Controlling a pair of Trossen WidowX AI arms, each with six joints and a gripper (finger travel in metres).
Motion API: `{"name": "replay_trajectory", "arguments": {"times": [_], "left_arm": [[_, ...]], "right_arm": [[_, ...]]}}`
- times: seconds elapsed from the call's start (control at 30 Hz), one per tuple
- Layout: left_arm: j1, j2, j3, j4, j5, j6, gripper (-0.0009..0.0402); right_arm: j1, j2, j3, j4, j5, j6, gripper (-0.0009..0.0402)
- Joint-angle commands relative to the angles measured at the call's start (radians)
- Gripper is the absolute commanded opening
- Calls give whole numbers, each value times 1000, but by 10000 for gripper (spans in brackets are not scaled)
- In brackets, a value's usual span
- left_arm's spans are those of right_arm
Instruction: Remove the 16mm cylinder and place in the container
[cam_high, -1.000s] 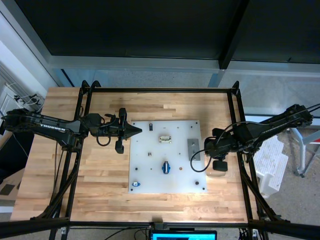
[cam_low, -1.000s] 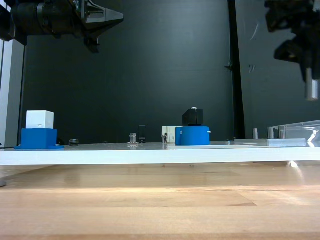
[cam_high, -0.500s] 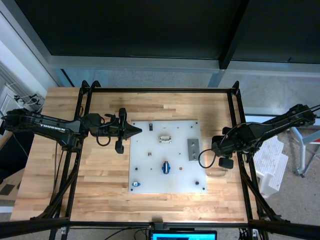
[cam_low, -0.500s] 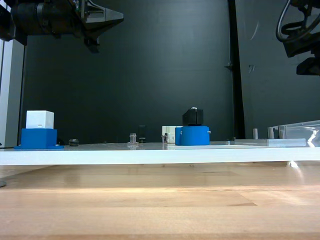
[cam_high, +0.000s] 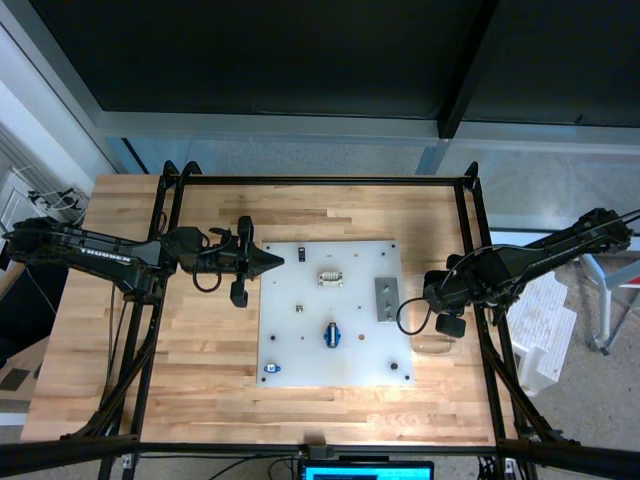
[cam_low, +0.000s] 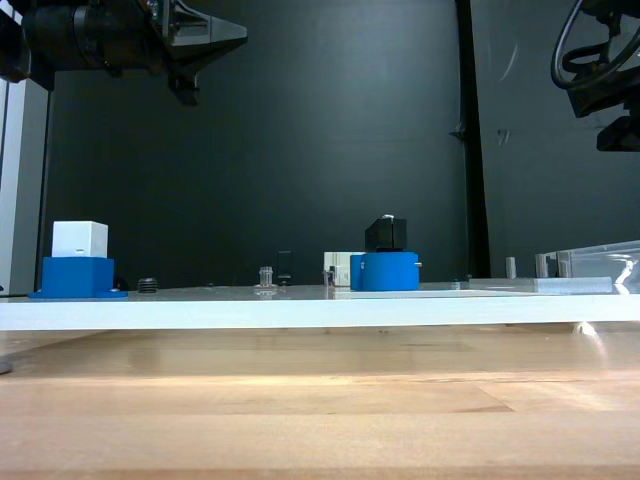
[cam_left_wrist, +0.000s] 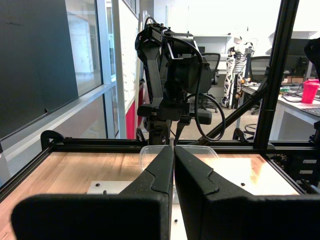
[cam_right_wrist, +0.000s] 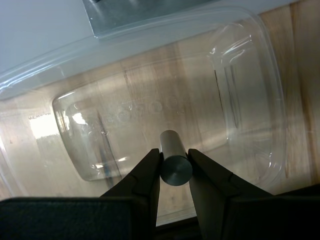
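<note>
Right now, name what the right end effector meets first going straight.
Likely the clear plastic tub, below the right end effector gripping a grey metal peg. Left end effector hovers by white board.

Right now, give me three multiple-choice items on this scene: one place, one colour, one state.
1. Where is the 16mm cylinder?
A) lying loose in the container
B) pinched in the right gripper, above the container
C) in the left gripper

2. What colour is the container?
A) blue
B) clear
C) black

3. What state is the left gripper in?
A) wide open
B) shut on the 16mm cylinder
C) shut, empty

Answers:
1 B: the right wrist view shows the fingers clamping the peg with the tub below.
2 B: the wood grain shows through its walls.
3 C: the left wrist view shows its fingers together with nothing between. It hangs high near the left edge of the white board.
</note>
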Motion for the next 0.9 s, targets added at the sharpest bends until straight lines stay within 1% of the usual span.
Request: {"name": "replay_trajectory", "arguments": {"times": [0.03, 0.33, 0.53, 0.9], "left_arm": [[0, 0, 0, 0, 0, 0, 0], [0, 0, 0, 0, 0, 0, 0], [0, 0, 0, 0, 0, 0, 0], [0, 0, 0, 0, 0, 0, 0]], "right_arm": [[0, 6, 0, 13, 0, 19, 2], [0, 76, -4, 131, 0, 18, 2], [1, 135, -51, 173, -5, 23, 2], [0, 139, -162, 274, -8, 23, 2]]}}
